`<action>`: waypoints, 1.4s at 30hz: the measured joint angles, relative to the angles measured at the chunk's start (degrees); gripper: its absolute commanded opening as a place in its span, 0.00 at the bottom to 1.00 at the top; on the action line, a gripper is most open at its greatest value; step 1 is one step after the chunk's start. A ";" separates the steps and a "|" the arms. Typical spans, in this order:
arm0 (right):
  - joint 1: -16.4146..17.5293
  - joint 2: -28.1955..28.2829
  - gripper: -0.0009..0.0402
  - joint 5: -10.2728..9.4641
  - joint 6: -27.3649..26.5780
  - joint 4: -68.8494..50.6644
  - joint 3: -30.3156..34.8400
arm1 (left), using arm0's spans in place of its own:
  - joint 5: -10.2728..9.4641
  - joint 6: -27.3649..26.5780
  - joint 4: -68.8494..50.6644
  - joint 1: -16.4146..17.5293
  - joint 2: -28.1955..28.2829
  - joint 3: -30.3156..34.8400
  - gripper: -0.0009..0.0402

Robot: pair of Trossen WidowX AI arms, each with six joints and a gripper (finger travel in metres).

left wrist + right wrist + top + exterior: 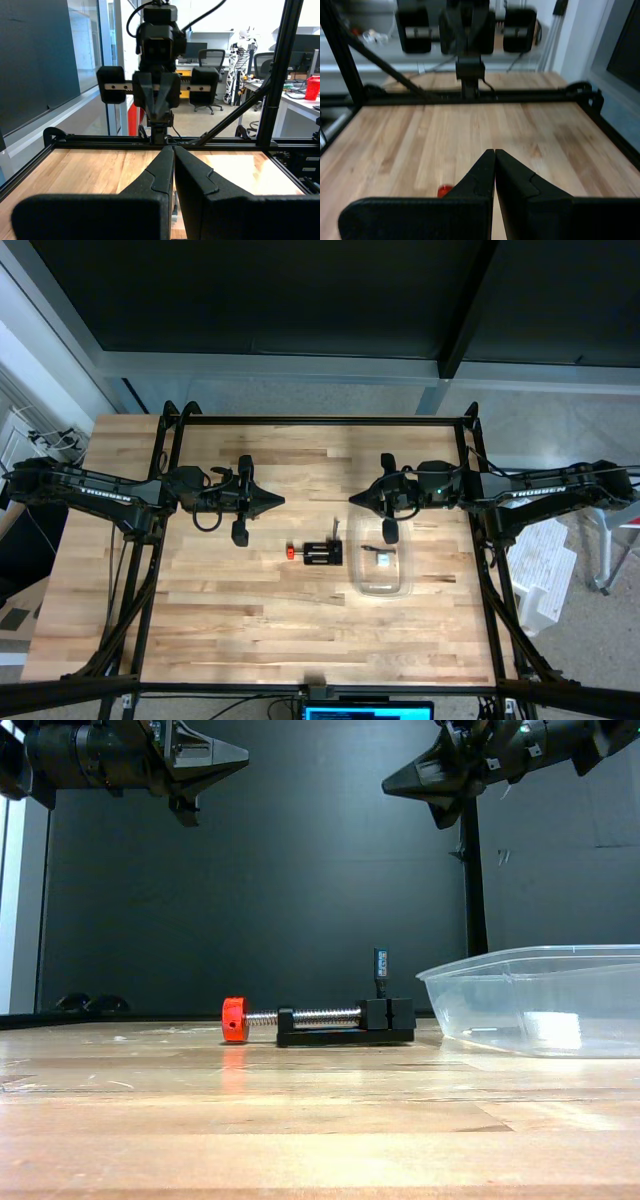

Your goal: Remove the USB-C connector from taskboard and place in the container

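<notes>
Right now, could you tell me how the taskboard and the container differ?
The taskboard is black and opaque, with a red knob; the container is clear. The taskboard holds the upright USB-C connector; the container holds a small white piece. Both rest on the table. The left gripper and right gripper hang shut, high above.

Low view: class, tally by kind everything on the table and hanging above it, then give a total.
Grippers: 2, the left gripper and the right gripper, both raised over the table, fingers shut
taskboard: 1
USB-C connector, upright in the taskboard: 1
container: 1
white piece in the container: 1
Total: 6
</notes>
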 measured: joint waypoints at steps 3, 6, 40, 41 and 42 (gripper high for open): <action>-0.39 0.00 0.02 -1.25 -0.11 3.28 -0.22 | 0.00 0.00 0.00 0.00 0.00 -0.02 0.02; -0.79 0.00 0.02 -2.01 -0.26 6.95 -0.74 | 0.02 -0.02 0.00 0.00 0.00 -0.02 0.02; -2.62 0.17 0.02 -4.81 4.04 20.85 -7.37 | 0.02 0.00 0.00 0.00 0.00 -0.02 0.02; -2.60 0.17 0.02 -4.81 4.04 20.85 -7.37 | 0.02 0.00 0.00 0.00 0.00 0.00 0.02; -2.58 0.17 0.02 -4.81 4.09 20.81 -7.37 | 0.00 0.00 0.00 0.00 0.00 0.00 0.02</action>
